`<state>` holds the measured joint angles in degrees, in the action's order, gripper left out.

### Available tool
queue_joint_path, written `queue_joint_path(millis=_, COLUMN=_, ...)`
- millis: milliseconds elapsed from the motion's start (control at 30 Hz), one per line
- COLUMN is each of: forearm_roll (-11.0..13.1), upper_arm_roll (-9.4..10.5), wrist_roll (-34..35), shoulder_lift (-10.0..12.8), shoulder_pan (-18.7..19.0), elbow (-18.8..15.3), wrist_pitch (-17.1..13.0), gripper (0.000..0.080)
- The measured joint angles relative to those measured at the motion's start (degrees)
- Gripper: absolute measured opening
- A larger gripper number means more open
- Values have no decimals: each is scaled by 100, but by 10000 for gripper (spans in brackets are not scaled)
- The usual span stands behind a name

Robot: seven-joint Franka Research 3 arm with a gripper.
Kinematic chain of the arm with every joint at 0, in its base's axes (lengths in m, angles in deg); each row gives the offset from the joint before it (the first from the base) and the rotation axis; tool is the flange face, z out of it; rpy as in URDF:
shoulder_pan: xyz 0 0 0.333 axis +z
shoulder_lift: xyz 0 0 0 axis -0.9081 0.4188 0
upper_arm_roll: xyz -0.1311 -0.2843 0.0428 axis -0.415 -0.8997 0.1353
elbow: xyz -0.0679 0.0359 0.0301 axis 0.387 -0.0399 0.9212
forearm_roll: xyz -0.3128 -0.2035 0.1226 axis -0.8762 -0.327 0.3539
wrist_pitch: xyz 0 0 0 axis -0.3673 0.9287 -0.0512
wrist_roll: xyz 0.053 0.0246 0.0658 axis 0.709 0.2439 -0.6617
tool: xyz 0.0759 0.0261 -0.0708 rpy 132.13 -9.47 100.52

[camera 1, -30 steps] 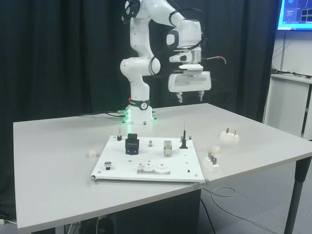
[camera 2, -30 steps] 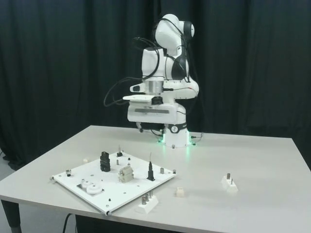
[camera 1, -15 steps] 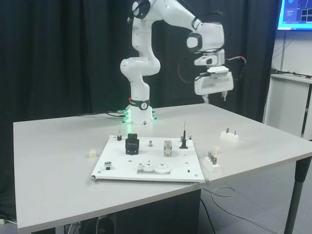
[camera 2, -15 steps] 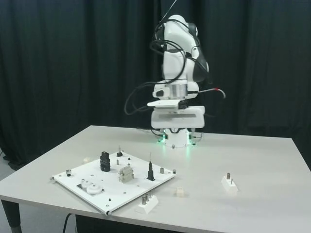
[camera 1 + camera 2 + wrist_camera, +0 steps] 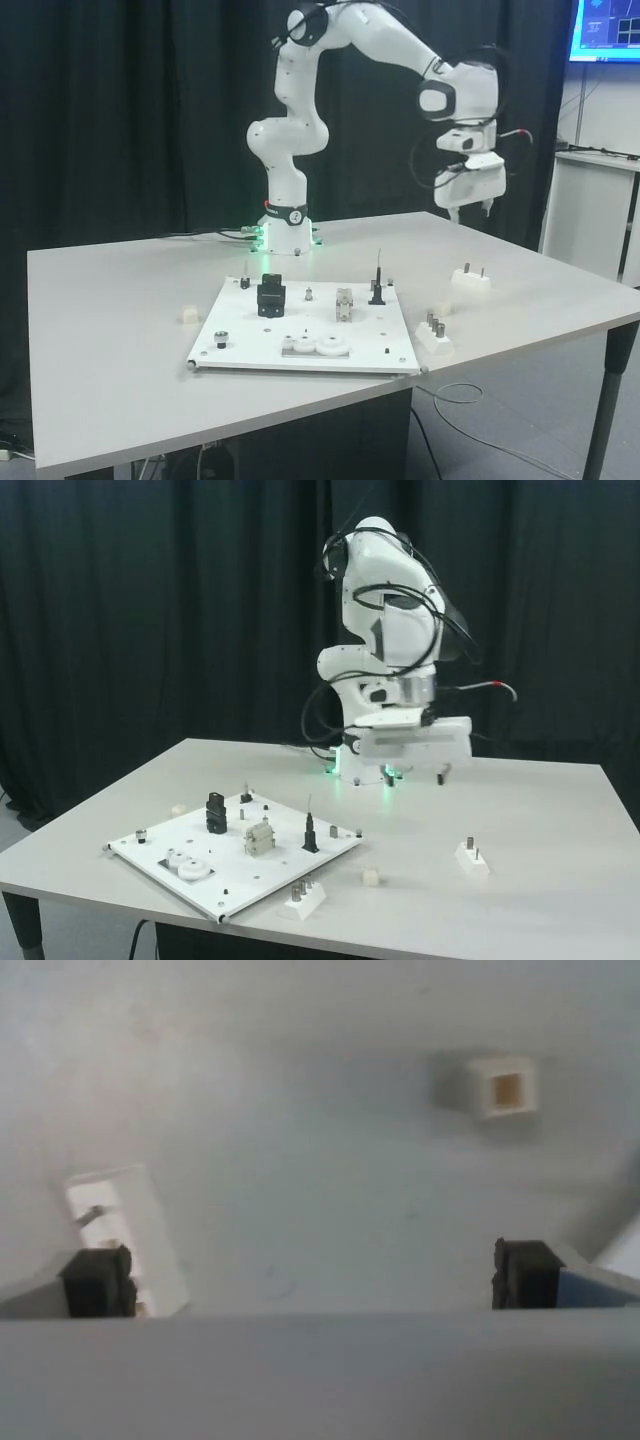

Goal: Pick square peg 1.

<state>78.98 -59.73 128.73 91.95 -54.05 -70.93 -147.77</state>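
Square peg 1 (image 5: 466, 268) stands upright in a small white holder (image 5: 470, 281) on the right part of the grey table (image 5: 120, 300), well apart from the white board (image 5: 390, 340). A second thin peg stands beside it in the same holder. Both are too small to tell their shapes. In the wrist view the holder (image 5: 130, 1230) shows beside one black finger pad (image 5: 97, 1282), with a thin pin (image 5: 90, 1215) rising from it.

The gripper (image 5: 470, 209) hangs in the air above the table's far right part, higher than the holder and apart from it, touching nothing. Its fingers are spread wide with nothing between them.

A small white cube (image 5: 441, 307) sits nearer than the holder and slightly left of it. It also shows in the wrist view (image 5: 500, 1087), well away from the holder. Nearer again, just off the board's right corner, a second white holder (image 5: 436, 340) carries several short grey pegs.

The board lies at the middle of the table. On it stand a black block (image 5: 270, 297), a small grey clamp (image 5: 344, 303), a black post with a thin rod (image 5: 377, 288) and white gears (image 5: 318, 346). Another white cube (image 5: 188, 314) rests on the table just left of the board. The arm's base (image 5: 284, 228) at the far edge glows green.
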Motion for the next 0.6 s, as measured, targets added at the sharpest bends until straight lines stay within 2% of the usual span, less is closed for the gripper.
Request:
queue_joint_path(millis=367, forearm_roll=-39, upper_arm_roll=50, wrist_roll=594, shoulder_lift=434, shoulder_pan=604, elbow=81, wrist_pitch=-28, gripper=800)
queue_joint_path(millis=600, forearm_roll=-264, upper_arm_roll=43, wrist_roll=968, shoulder_lift=645, shoulder_pan=941, elbow=84, wrist_pitch=-208, gripper=800)
